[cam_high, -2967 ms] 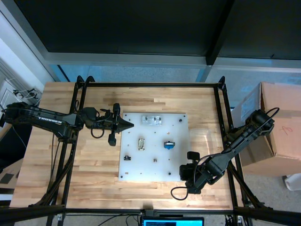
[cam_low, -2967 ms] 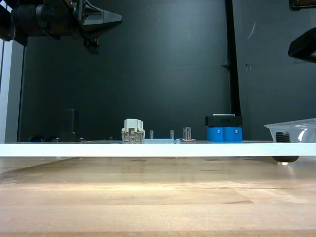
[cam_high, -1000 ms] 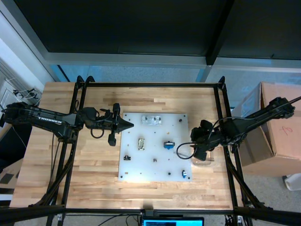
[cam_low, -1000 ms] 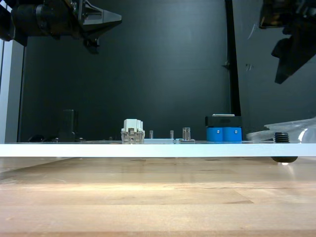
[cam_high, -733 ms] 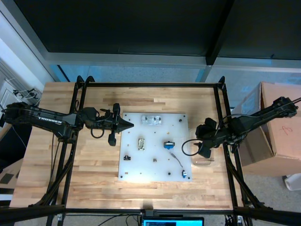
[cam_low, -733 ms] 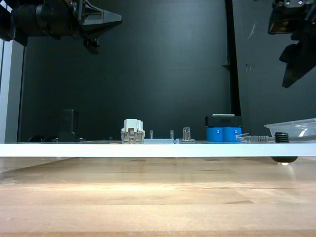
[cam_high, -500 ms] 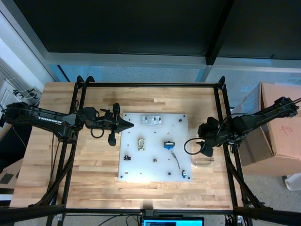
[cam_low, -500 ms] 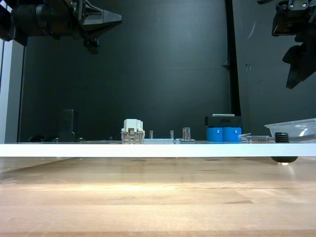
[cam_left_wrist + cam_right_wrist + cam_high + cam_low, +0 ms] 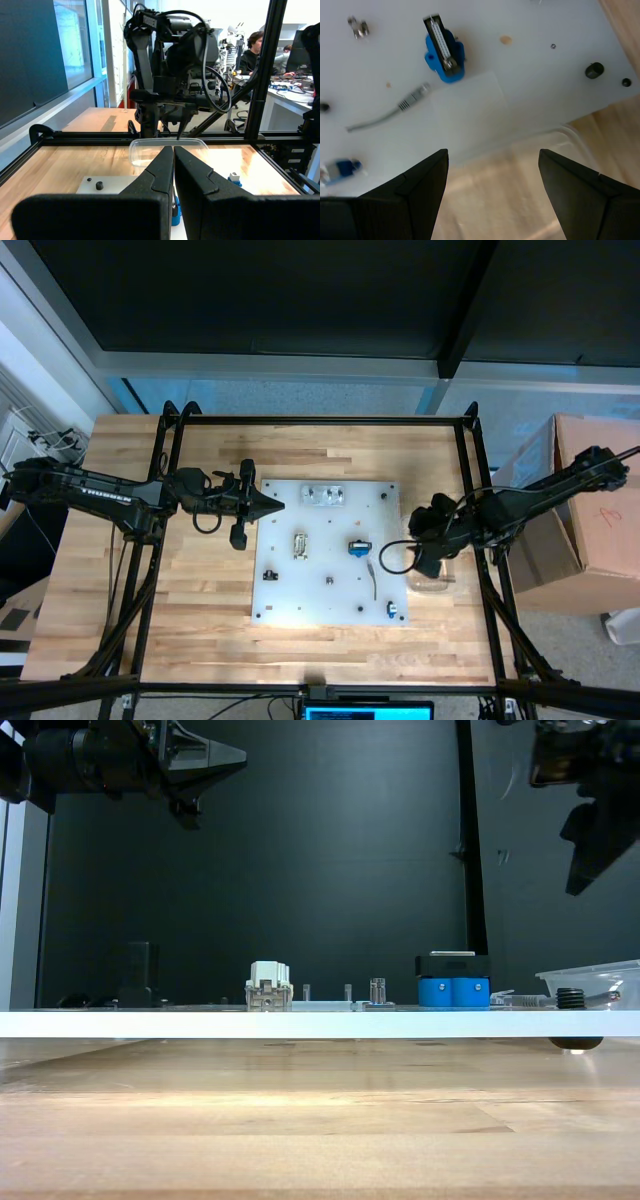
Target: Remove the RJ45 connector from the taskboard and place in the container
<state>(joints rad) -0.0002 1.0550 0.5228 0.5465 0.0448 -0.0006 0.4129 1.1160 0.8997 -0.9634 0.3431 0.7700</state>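
Lying loose on the board (image 9: pixel 300 585), newly unseated, the plug (image 9: pixel 372 575) must reach the tub (image 9: pixel 432 587) at three o'clock; right gripper (image 9: pixel 491 160) gapes empty above; left gripper (image 9: pixel 275 506), closed empty, nine o'clock.

A wooden table (image 9: pixel 200 620) is enclosed by a black metal frame (image 9: pixel 320 421). A cardboard box (image 9: pixel 590 510) is set beyond the table's right edge. A blue block (image 9: pixel 359 548) is seen near the table's middle, with a beige block (image 9: pixel 299 544) to its left and silver fittings (image 9: pixel 324 496) farther back. A small blue piece (image 9: pixel 392 611) is found nearer the front edge, and a metal post (image 9: pixel 378 991) is stood upright between the two blocks. A black knob (image 9: pixel 593 70) is seen well apart from the blue block. Behind a window (image 9: pixel 72 40), a person (image 9: pixel 255 42) is seated at a desk.
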